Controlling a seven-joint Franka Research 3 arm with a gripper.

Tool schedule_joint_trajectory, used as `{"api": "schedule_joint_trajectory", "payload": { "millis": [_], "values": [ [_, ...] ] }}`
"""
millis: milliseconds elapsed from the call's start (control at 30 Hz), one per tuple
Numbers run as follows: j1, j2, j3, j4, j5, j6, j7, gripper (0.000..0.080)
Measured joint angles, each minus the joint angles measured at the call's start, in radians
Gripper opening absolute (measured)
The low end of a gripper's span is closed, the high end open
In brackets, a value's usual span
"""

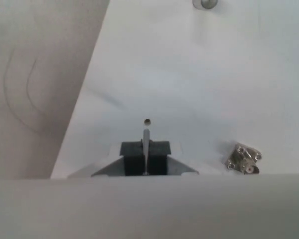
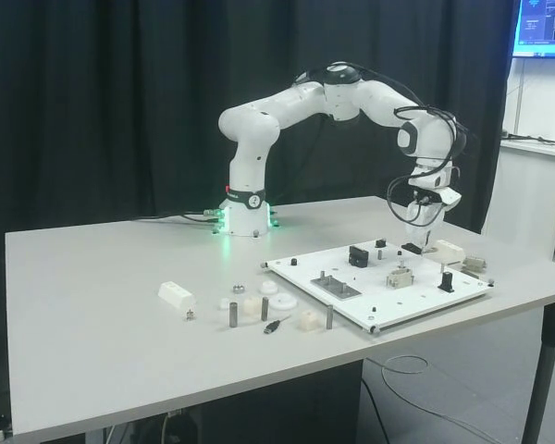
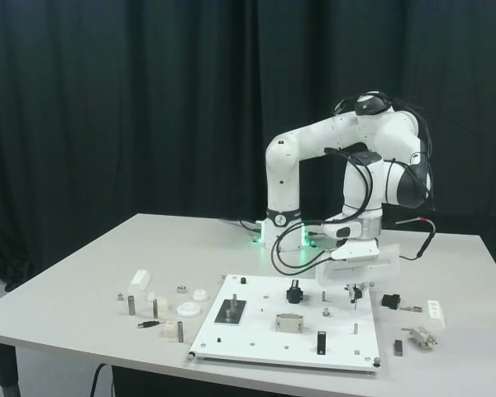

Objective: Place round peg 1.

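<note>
Grey, thin metal round peg, at lower centre of the wrist view, is pinched upright by the end effector just short of a small hole in the white board; probably light, stiff, slippery, best held by its shank.

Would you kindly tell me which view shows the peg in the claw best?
The wrist view: the round peg stands clear between the black fingers, just short of a small hole. In both room views the peg is too small to make out.
</note>
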Motion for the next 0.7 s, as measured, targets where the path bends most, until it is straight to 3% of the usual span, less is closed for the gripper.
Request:
{"api": "schedule_joint_trajectory", "payload": {
  "millis": [700],
  "values": [
    [-0.004,0.0,-0.014,0.004,-0.01,-0.014,0.004,0.0017]
  ]
}}
